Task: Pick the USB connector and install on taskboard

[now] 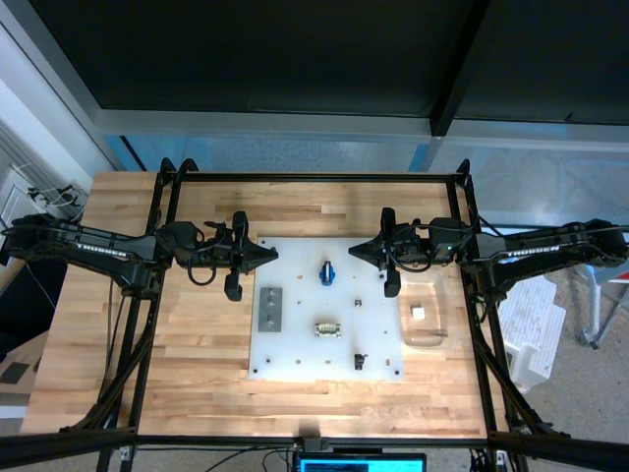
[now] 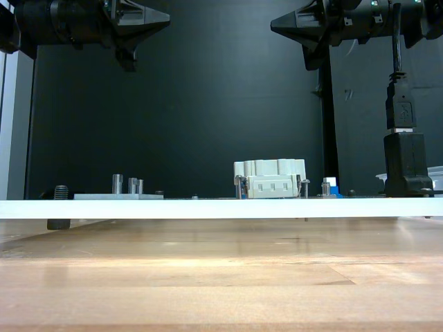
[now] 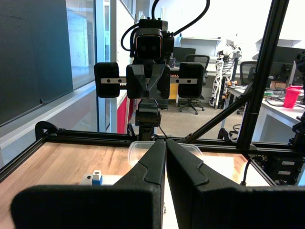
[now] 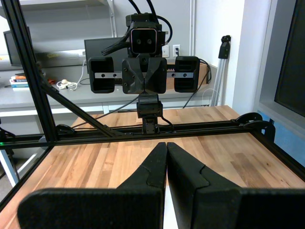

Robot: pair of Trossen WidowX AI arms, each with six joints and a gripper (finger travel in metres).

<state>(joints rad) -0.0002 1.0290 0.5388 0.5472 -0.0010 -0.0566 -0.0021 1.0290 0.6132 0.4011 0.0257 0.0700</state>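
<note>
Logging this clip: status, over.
Left tool shut, high over taskboard left edge. Right tool shut, high over right side. USB connector on taskboard, untouched. Blue knob below, between tools.

USB connector [image 1: 360, 361] on the taskboard [image 1: 295, 349]
The tiny dark plug sits near the flat white board's near edge, right of centre.

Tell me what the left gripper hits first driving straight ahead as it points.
Probably the right gripper, facing it from across the taskboard; nothing else shows between it and the left gripper at the left edge.
</note>
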